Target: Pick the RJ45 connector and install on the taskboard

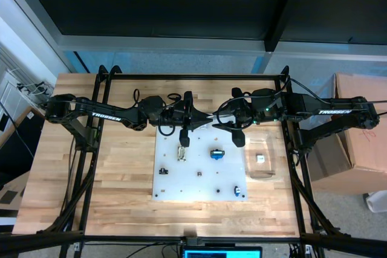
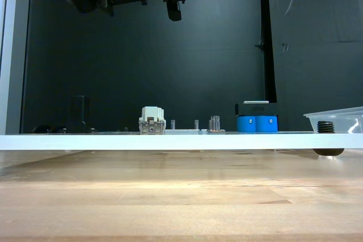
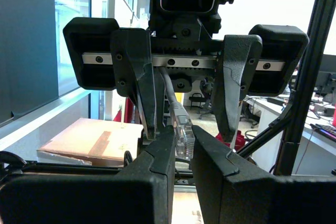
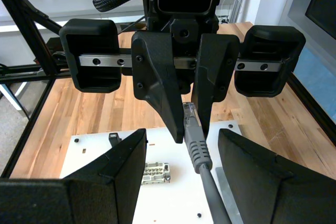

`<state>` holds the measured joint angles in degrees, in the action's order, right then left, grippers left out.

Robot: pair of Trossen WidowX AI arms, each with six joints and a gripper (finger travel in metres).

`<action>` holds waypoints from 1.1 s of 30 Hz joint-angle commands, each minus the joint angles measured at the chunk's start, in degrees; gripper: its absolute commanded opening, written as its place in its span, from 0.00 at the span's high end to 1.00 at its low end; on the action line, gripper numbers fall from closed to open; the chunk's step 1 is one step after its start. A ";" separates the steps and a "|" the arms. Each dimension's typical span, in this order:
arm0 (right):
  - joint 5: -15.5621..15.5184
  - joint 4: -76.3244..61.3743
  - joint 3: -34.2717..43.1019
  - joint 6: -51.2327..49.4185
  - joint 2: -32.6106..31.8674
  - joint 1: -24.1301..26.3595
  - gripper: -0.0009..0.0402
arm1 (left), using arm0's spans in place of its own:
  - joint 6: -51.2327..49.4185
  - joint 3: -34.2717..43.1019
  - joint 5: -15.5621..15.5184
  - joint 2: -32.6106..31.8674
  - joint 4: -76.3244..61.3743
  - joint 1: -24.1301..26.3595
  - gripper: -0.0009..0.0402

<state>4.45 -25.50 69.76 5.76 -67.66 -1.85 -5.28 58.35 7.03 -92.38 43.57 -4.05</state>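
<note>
Left wrist view has the RJ45 connector (image 3: 184, 137) pinched between the left gripper's (image 4: 190, 124) fingers, clear of the taskboard (image 1: 181, 179). Its grey cable (image 4: 202, 171) runs between the right gripper's (image 3: 189, 132) fingers, which stand wide apart and face the left gripper. In the high view both grippers meet above the board's far edge, at upper centre of the frame. A blue part (image 1: 217, 153) sits mid-board, and a clear tray (image 1: 249, 149) lies on the table (image 1: 91, 179) just right of the board.
</note>
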 commanded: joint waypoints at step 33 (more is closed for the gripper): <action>-0.07 -0.39 0.02 -0.26 0.20 0.11 0.97 | -0.42 0.02 0.46 0.02 0.02 0.00 0.95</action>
<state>4.29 -25.71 69.76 5.50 -67.37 -1.72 -5.58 58.35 7.79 -92.38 43.55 -4.03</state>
